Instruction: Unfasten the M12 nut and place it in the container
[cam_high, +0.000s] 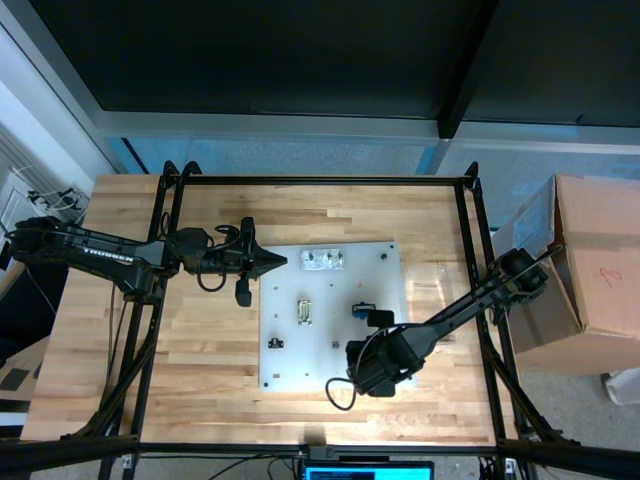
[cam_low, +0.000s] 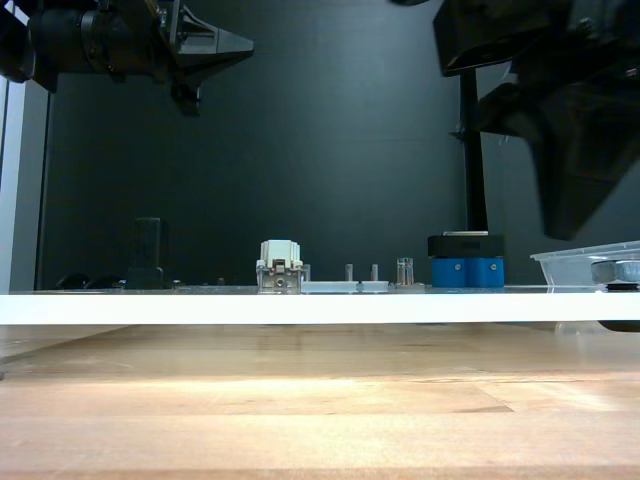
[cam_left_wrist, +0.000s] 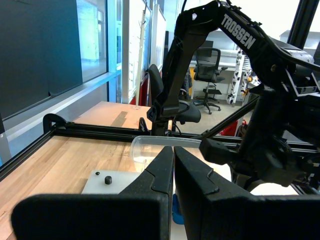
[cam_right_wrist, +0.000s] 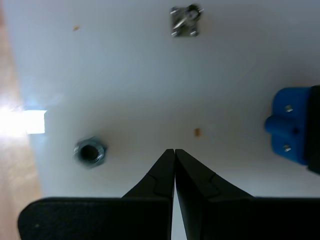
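The small silver nut lies flat on the white board, its centre dark. In the low view the nut sits on top of its black stud, in front of the clear container. My right gripper hangs above the board beside the nut, fingers shut with nothing between them. From above, the right gripper covers the board's near right edge and hides the nut. The container stands right of the board. My left gripper hovers at the board's far left edge, shut and empty.
A blue block stands on the board just beyond the right gripper. A white connector and small posts are mid-board, and a silver part lies at the far edge. A cardboard box stands off the table's right side.
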